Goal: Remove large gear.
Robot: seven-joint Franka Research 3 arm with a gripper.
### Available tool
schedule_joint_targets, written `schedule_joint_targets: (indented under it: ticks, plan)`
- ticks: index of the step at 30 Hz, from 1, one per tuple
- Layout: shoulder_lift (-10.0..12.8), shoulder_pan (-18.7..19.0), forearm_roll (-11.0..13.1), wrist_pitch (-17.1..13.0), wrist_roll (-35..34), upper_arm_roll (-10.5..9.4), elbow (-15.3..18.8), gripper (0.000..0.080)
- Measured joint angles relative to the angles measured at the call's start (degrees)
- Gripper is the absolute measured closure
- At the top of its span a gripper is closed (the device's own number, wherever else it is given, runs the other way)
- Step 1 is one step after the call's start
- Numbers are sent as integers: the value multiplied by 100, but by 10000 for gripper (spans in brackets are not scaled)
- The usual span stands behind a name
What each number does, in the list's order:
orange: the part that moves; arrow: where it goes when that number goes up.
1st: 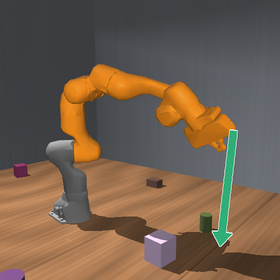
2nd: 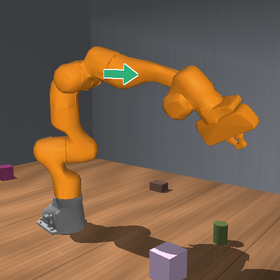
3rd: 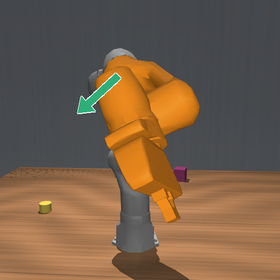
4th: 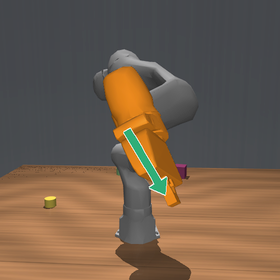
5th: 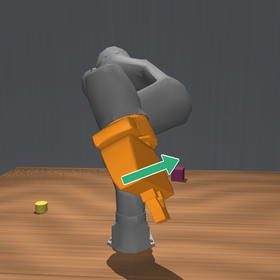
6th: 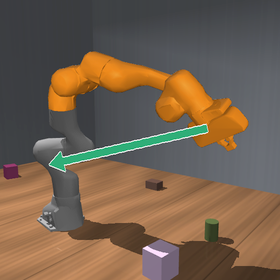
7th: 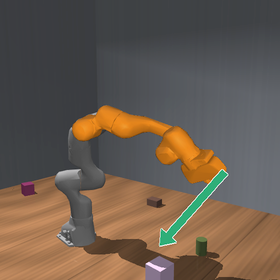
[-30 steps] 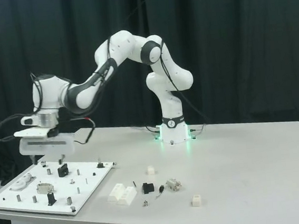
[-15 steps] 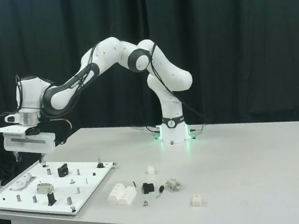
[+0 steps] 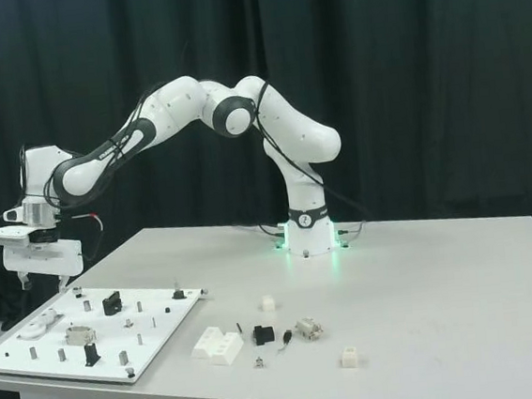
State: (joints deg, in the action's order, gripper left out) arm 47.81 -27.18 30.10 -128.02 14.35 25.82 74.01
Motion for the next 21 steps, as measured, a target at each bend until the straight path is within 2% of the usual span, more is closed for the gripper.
schedule_joint_targets:
  ticks: [10,21]
  plan:
    - [197,-244,762,-53,1076,-3,-93,3]
    - [449,-369,1594,-234,1725,-15,-136,3]
